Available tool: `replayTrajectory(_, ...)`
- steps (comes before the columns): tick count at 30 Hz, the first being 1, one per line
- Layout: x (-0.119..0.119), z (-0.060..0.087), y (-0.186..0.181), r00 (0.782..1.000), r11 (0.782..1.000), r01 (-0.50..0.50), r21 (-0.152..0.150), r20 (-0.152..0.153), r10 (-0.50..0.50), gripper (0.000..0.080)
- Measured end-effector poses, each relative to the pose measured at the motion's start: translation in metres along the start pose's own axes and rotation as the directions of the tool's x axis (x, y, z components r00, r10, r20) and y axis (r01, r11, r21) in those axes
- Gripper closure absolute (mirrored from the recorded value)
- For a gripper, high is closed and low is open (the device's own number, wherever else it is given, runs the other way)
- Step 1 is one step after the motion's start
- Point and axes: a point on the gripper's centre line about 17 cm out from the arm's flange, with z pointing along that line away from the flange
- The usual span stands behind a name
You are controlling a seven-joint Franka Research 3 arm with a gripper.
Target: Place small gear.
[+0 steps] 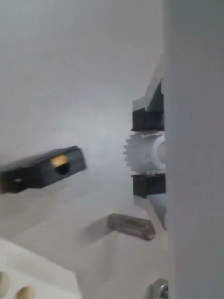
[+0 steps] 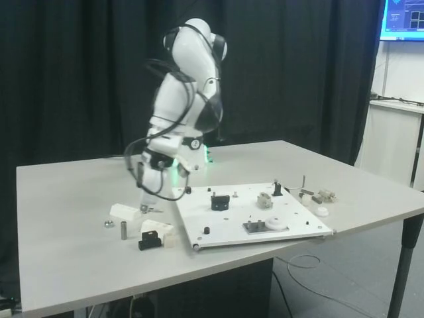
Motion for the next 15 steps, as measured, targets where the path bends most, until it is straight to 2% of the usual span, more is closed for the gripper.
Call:
replayTrajectory(7, -0.023, 0.019, -0.007, 0.999, 0.999, -0.032, 0.004, -0.028, 0.033, 0.0609)
replayTrajectory(15, -0.037, 0.039, -0.018, 0.997, 0.998, -0.062, 0.025, -0.037, 0.063, 0.0609)
